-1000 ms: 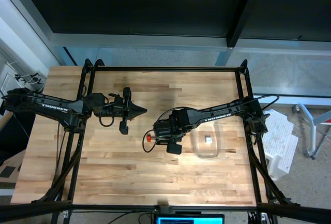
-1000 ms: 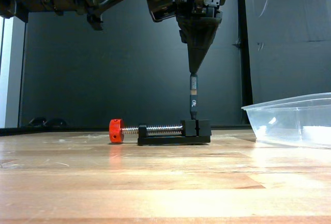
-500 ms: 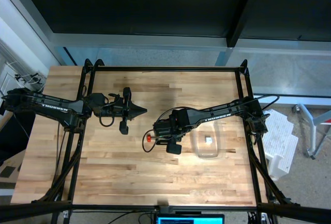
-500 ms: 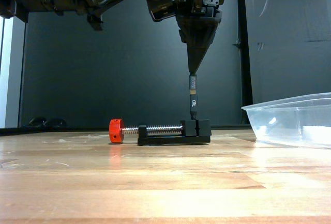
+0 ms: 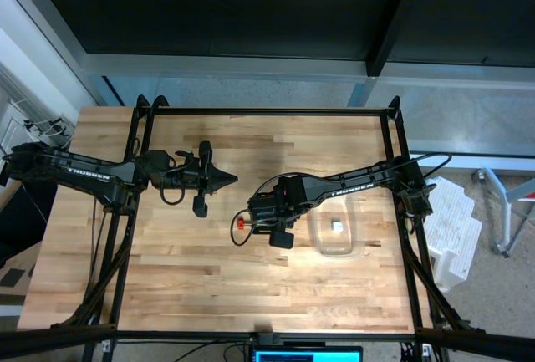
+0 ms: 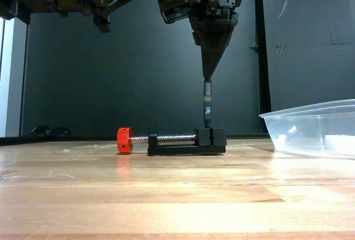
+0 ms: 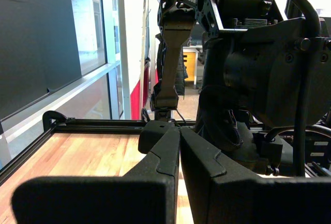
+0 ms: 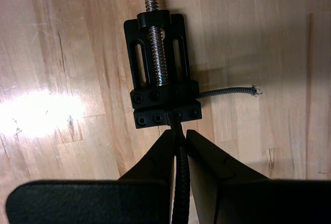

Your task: Pick the USB-C connector and install on taskboard

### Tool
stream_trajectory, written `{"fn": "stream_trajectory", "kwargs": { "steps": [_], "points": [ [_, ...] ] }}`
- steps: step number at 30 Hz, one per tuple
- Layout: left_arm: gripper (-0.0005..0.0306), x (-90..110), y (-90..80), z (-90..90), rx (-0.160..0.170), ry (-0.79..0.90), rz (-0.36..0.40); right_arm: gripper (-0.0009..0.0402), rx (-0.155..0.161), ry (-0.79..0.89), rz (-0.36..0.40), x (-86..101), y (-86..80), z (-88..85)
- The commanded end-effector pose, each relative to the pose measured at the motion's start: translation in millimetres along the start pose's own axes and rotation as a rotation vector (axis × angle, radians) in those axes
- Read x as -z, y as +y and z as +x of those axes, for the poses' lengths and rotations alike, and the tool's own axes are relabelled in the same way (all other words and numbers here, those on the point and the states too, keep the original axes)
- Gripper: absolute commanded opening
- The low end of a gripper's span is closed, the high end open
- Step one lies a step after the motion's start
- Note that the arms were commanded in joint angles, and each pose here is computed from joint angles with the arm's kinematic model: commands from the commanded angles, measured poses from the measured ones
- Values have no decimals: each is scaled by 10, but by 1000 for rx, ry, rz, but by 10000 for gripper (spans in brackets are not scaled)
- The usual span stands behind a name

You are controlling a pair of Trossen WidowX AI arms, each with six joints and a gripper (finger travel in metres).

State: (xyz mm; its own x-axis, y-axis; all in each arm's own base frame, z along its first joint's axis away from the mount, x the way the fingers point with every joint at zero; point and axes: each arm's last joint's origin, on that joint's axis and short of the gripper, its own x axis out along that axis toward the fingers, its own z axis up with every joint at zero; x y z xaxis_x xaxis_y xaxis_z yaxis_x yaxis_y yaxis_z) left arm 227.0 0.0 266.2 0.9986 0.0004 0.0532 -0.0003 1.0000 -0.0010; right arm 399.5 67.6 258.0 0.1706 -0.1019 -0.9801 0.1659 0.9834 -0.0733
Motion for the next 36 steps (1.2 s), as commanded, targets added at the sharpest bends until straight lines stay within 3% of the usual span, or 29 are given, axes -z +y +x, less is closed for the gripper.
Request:
{"fn": "stream_trajectory", "kwargs": {
  "steps": [1,9,36],
  "points": [
    [0,-2,0,0,0,-1,0,0,-3,0,-1,1,2,-3],
    [0,-2,1,0,0,-1,0,0,-19,4,-3,1,5,-3],
    [0,-2,0,0,0,-1,0,0,-9,-3,-5,4,15,27]
  ]
}}
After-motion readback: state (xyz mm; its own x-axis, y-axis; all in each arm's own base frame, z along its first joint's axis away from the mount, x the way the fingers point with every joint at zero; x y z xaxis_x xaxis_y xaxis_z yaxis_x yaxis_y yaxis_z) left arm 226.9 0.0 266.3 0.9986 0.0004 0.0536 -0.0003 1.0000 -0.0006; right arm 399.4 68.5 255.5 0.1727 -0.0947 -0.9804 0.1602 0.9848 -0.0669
